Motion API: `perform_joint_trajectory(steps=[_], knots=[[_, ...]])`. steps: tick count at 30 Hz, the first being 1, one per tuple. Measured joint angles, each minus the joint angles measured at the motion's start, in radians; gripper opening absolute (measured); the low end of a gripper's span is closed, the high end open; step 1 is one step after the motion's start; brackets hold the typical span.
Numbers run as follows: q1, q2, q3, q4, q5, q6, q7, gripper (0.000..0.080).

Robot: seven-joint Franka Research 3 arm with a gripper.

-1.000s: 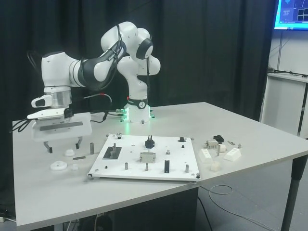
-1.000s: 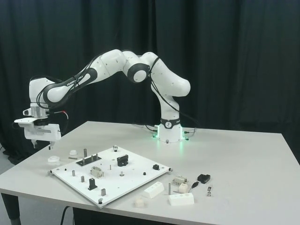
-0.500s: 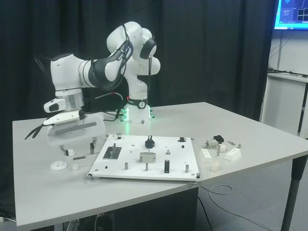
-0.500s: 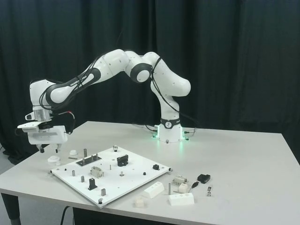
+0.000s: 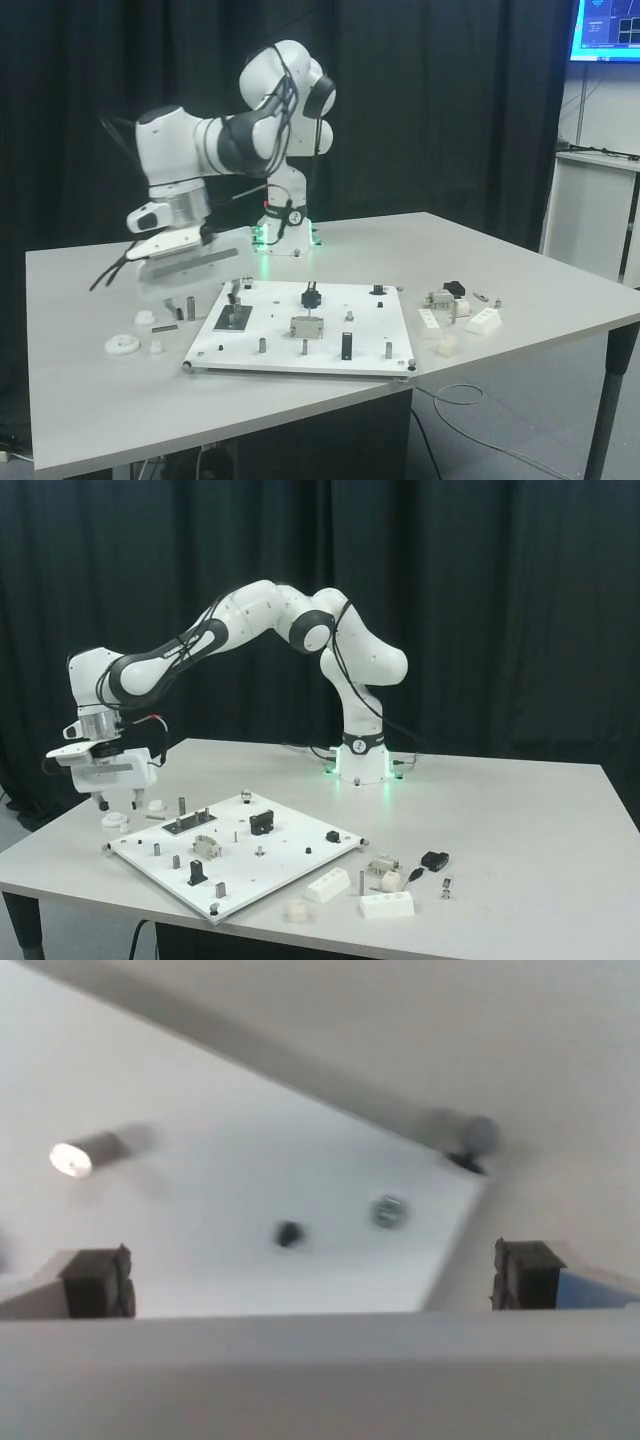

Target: Remove round peg 3.

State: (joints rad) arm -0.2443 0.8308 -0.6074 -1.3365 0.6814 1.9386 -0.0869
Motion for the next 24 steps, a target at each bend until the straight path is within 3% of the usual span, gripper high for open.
perform_joint_trajectory(steps=[8, 15, 24], knots=[[0.079, -0.008, -0.025, -0.013, -0.019, 0.0, 0.106, 0.08], [0.149, -0.008, -0.058, -0.039, -0.089, 0.002, 0.222, 0.08], [0.19, -0.008, -0.057, -0.075, -0.152, 0.028, 0.404, 0.08]])
